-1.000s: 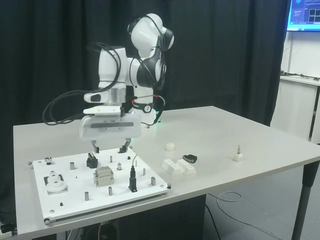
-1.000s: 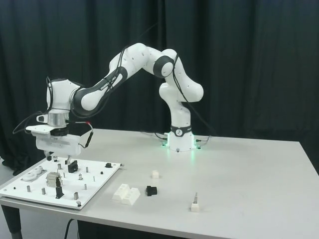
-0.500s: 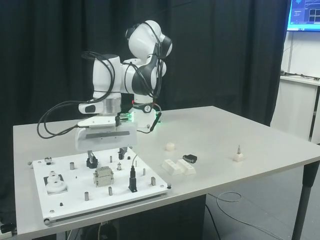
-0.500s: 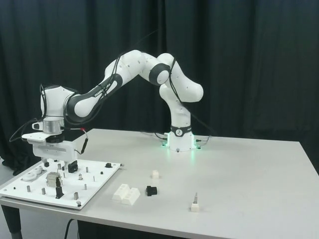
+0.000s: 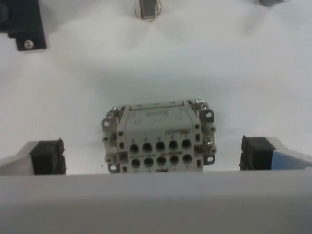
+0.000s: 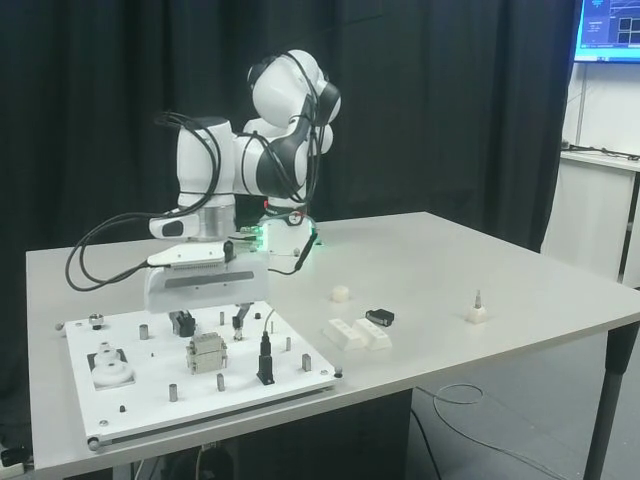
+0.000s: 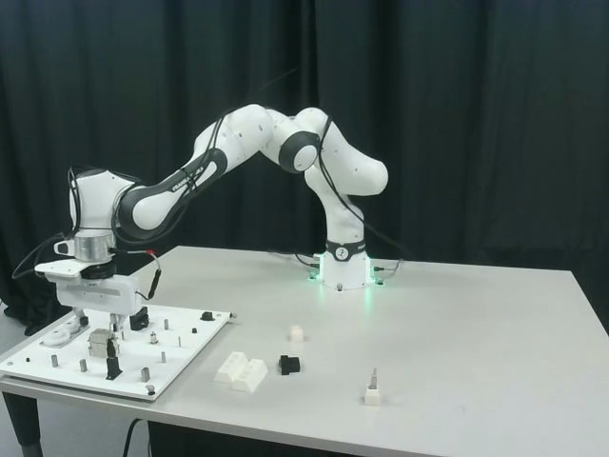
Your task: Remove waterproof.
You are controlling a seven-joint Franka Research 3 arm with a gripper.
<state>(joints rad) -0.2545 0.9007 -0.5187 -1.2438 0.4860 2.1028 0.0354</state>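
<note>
Gripper (image 5: 152, 156) spread wide above the white board (image 6: 150, 385), grey multi-pin waterproof connector (image 5: 158, 136) seated on the board between both black fingertips (image 5: 48, 157), touching neither, black block (image 5: 22, 24) well beyond

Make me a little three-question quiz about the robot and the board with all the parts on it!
1. True or false: the claw is shut on the grey multi-pin connector.
2. What lies beside the two white blocks on the table? A) black part B) green ball
3. Fill in: the connector sits on the white ____.

Key: 1 false, open on either side of it. 2 A, the small black part. 3 board.
</note>
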